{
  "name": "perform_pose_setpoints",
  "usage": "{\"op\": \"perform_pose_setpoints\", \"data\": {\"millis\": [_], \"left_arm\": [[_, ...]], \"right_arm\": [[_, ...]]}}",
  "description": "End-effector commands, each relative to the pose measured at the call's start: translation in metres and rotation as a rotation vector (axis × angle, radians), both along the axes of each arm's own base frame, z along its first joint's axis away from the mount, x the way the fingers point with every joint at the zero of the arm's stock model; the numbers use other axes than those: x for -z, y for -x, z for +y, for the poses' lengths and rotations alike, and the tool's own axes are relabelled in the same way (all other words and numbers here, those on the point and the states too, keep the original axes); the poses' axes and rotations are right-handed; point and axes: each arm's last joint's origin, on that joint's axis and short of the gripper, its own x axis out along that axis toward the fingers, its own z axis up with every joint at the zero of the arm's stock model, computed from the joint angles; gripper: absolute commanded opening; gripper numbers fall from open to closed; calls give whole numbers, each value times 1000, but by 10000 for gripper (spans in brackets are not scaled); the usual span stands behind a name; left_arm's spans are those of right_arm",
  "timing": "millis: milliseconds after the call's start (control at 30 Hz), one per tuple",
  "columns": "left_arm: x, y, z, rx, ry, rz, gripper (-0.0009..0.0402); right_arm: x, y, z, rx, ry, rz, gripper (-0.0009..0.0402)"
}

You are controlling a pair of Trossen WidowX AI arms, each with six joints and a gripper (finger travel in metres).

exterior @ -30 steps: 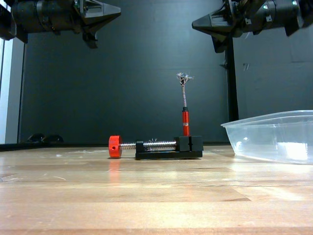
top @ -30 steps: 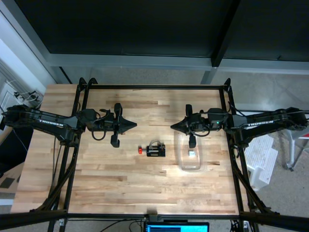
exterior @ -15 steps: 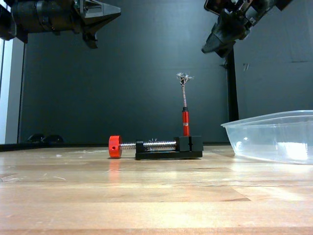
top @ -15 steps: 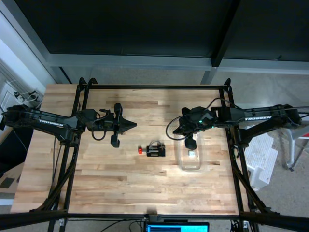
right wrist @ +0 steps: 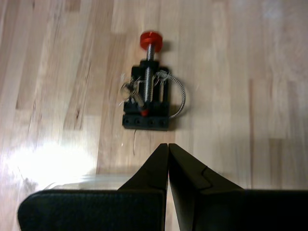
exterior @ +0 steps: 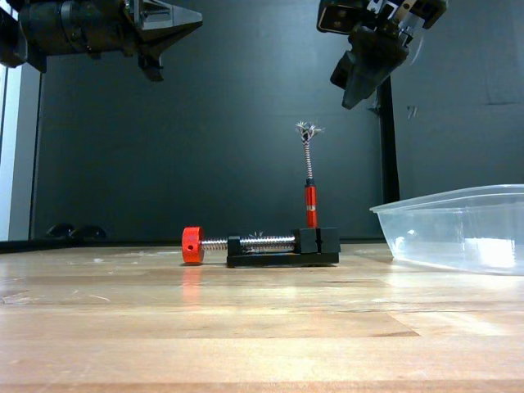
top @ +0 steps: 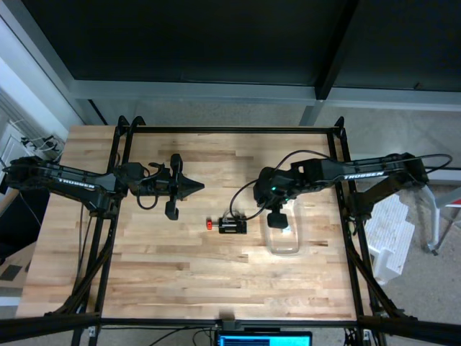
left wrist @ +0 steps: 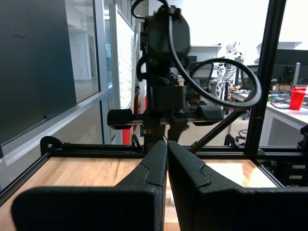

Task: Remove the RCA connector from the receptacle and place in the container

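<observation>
RCA connector (exterior: 311, 205): seated upright in the receptacle (exterior: 282, 246), at the end away from the red knob (exterior: 191, 245). Its red body rises from the black block. A silvery coiled wire (exterior: 308, 160) runs up from it and ends in a frayed tuft. In the right wrist view the wire shows as a loop curving beside the block.

Receptacle: flat on the table (top: 180, 281), near its middle. The knob end points toward the left arm. A threaded silvery screw joins the knob to the block.

Container (exterior: 458, 229): on the table to the right of the receptacle, near it but not touching. It stands upright with its open side up.

Right gripper (exterior: 348, 100): raised above the table, tilted downward, with its tip above and to the right of the connector's tuft. It is clear of the wire, the connector and the receptacle. In the high view it hangs over the container's near-left edge. Fingers (right wrist: 154, 166) are pressed together with nothing between them.

Left gripper (left wrist: 167, 142): raised high over the left half of the table, level, pointing toward the right arm, well apart from the receptacle. Fingers are pressed together and carry nothing.
</observation>
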Motion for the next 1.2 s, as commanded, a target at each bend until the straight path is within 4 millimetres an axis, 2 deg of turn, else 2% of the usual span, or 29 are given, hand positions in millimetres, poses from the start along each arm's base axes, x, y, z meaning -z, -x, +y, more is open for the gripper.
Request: {"op": "perform_pose_setpoints", "data": {"millis": [33,133,433,567,967,1200], "left_arm": [[0,0,0,0,0,0,0],[0,0,0,0,0,0,0],[0,0,0,0,0,0,0],[0,0,0,0,0,0,0],[0,0,0,0,0,0,0],[0,0,0,0,0,0,0]], "right_arm": [[5,-7,7,-10,54,55,3],[9,-15,14,-26,71,104,28],[26,-42,23,43,81,157,150],[36,-50,25,58,76,188,180],[59,-70,32,68,76,234,188],[64,-72,32,81,90,205,188]]}}
